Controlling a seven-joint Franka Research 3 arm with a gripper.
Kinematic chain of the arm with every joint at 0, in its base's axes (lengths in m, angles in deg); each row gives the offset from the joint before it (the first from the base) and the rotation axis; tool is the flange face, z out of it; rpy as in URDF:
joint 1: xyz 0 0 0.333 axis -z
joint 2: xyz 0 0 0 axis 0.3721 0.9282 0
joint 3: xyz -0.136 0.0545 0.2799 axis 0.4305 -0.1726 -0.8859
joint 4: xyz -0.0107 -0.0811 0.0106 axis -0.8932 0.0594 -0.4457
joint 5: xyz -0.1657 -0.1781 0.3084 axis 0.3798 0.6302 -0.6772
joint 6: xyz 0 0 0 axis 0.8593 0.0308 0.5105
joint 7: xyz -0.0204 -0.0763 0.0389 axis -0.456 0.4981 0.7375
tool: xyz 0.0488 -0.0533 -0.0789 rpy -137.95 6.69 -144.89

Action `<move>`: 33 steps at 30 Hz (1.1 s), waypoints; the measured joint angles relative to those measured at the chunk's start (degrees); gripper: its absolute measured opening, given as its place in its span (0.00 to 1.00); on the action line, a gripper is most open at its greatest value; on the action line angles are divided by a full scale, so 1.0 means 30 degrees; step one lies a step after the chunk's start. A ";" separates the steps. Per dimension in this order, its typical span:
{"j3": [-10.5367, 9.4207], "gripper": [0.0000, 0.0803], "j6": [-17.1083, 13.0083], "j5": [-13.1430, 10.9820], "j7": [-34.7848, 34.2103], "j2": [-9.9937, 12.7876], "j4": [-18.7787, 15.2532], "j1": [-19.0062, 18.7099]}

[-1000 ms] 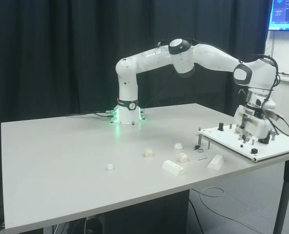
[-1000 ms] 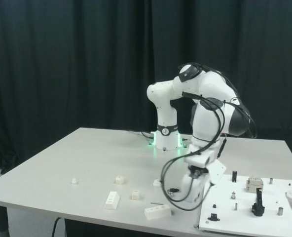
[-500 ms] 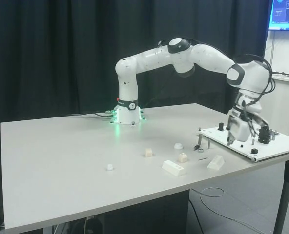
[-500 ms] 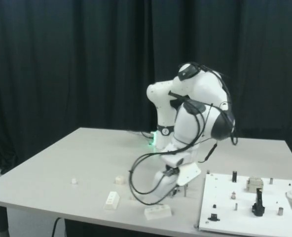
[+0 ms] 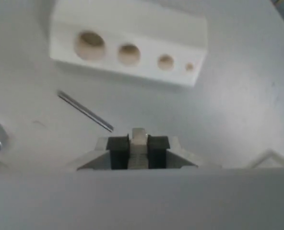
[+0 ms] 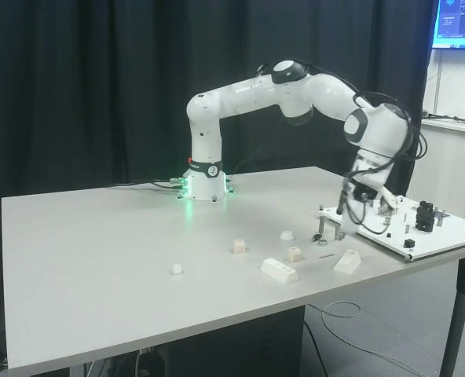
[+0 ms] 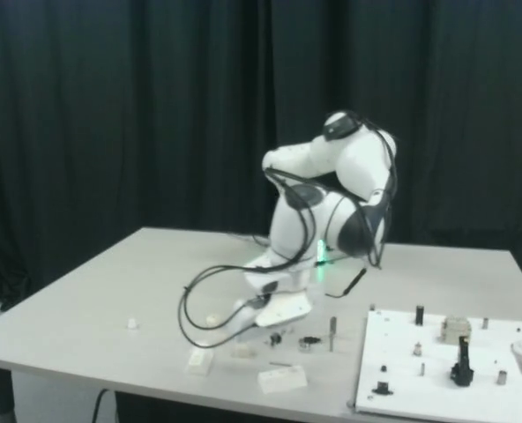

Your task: Place Ethernet.

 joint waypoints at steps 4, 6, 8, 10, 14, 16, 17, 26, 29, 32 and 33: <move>0.0826 0.09 -0.0167 -0.1093 0.0026 0.0352 -0.1337 -0.0551; 0.1132 0.09 -0.0317 -0.1515 0.0182 0.0501 -0.2012 -0.0856; 0.1305 0.09 -0.0603 -0.1817 0.0473 0.0561 -0.2716 -0.1159; 0.1407 0.09 -0.0938 -0.2070 0.0793 0.0567 -0.3392 -0.1458; 0.1568 0.09 -0.1603 -0.2528 0.1336 0.0565 -0.4625 -0.2027; 0.1634 0.09 -0.1893 -0.2755 0.1564 0.0563 -0.5161 -0.2290; 0.1654 0.09 -0.2043 -0.2870 0.1668 0.0562 -0.5400 -0.2409; 0.1754 0.09 -0.2944 -0.3772 0.2732 0.0560 -0.7130 -0.3280; 0.1795 0.09 -0.3084 -0.3935 0.3084 0.0560 -0.7511 -0.3501; 0.1836 0.09 -0.3178 -0.3992 0.3359 0.0559 -0.7777 -0.3681; 0.1849 0.09 -0.3196 -0.4004 0.3446 0.0559 -0.7847 -0.3732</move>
